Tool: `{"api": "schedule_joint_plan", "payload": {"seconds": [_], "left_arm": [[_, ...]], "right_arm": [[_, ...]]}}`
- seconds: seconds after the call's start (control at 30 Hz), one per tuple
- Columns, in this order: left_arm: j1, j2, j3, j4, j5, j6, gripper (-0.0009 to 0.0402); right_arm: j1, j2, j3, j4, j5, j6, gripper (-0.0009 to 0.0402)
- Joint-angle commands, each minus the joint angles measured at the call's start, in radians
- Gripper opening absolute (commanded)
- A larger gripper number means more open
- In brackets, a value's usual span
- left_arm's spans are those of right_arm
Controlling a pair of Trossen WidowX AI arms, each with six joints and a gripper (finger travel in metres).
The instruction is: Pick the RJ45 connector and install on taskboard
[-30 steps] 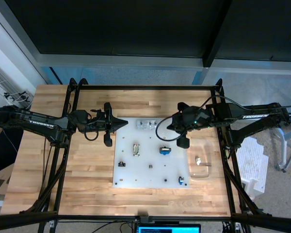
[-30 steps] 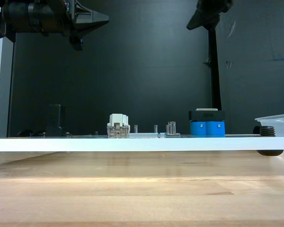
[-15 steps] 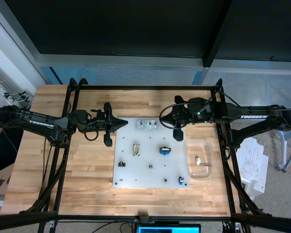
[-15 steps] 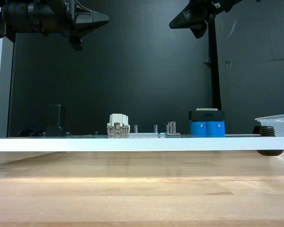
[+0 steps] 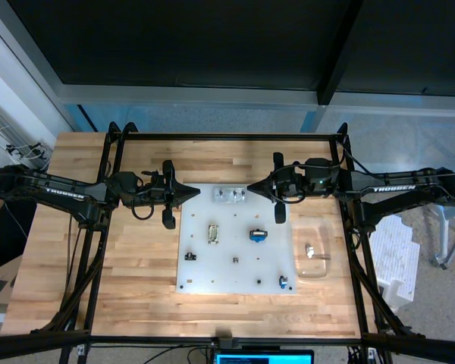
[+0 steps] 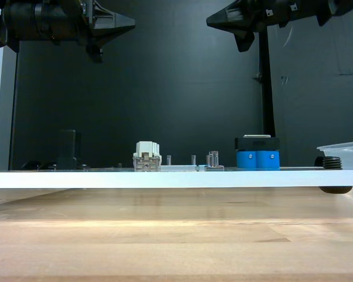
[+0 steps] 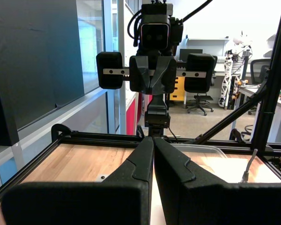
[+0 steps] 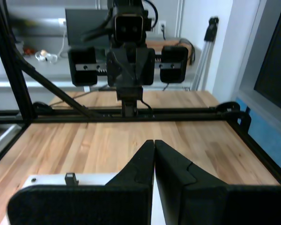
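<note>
High above the board (image 6: 165, 178), the left gripper (image 6: 128, 23) and right gripper (image 6: 213, 21) point toward each other, well apart; below, a blue block (image 6: 257, 159) stands near the tray (image 6: 341, 148) on the table (image 6: 165, 235).

Wooden table (image 5: 136, 265) carries white board (image 5: 212, 277) and clear tray (image 5: 324, 262).

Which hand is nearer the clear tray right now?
Right. The right hand hangs over the board's far edge, beyond the tray; the left hand over its far left corner.
</note>
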Motion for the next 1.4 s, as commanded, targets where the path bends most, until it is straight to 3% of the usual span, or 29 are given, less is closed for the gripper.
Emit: {"api": "schedule_joint_plan", "payload": {"seconds": [0.03, 0.43, 1.4], "left_arm": [[0.000, 0.000, 0.000, 0.000, 0.000, 0.000, 0.0000], [0.000, 0.000, 0.000, 0.000, 0.000, 0.000, 0.0000], [0.000, 0.000, 0.000, 0.000, 0.000, 0.000, 0.0000]], "right_arm": [[0.000, 0.001, -0.033, 0.071, 0.001, 0.006, 0.0000], [0.000, -0.005, -0.133, 0.250, 0.008, 0.061, 0.0000], [0.000, -0.006, -0.153, 0.281, 0.010, 0.065, 0.0000]]}}
